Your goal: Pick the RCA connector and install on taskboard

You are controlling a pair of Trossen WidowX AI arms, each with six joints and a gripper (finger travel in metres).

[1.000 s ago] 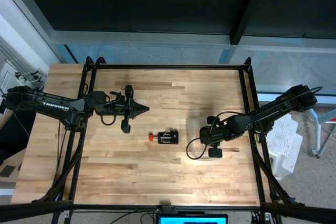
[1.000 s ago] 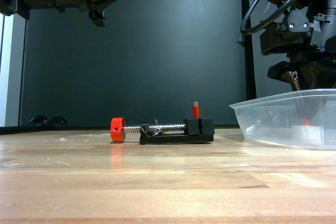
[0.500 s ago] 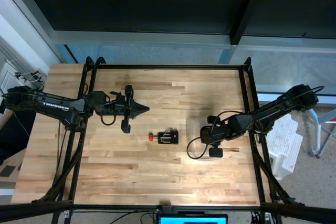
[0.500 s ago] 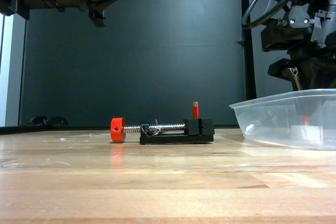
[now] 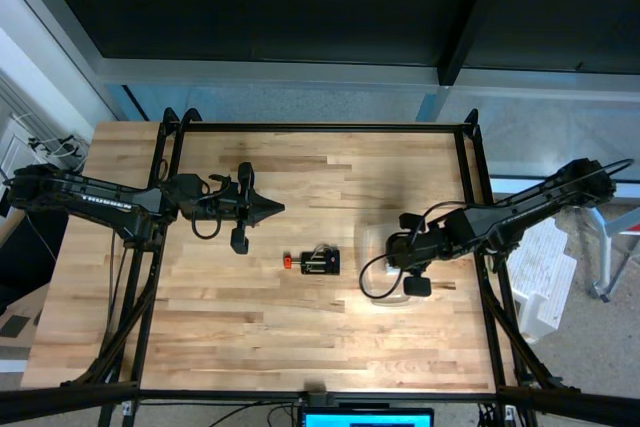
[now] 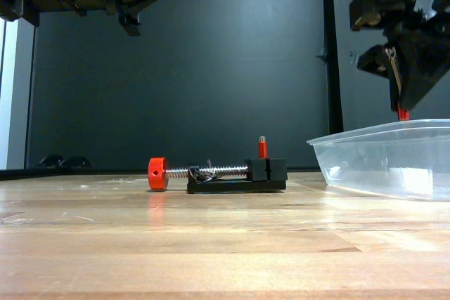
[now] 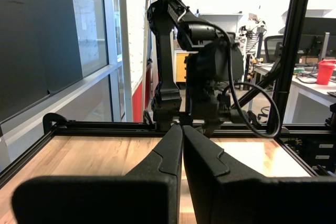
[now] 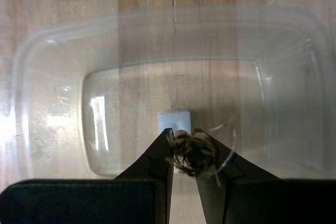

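The RCA connector (image 8: 195,151), a dark plug with a coil of fine wire and a red tip (image 6: 402,112), hangs clamped in my right gripper (image 8: 184,139), which is shut on it above the clear tray (image 8: 47,103). In the low view the right gripper (image 6: 402,100) is just over the tray's rim. The taskboard (image 5: 321,263) is a small black block with a red knob (image 6: 157,173) and a red post (image 6: 261,147), lying mid-table left of the tray. My left gripper (image 5: 278,209) hovers high at the back left, shut and holding nothing, its fingers (image 7: 170,150) pressed together.
The clear plastic tray (image 6: 383,161) stands right of the taskboard, with a small white foam square (image 8: 174,119) on its floor. A black frame rail (image 5: 320,128) borders the wooden table. The right arm (image 7: 210,72) faces the left wrist camera.
My right gripper has lifted out of the tray with the connector, rising clear of the rim, and drifted slightly right. The left arm has stayed still.
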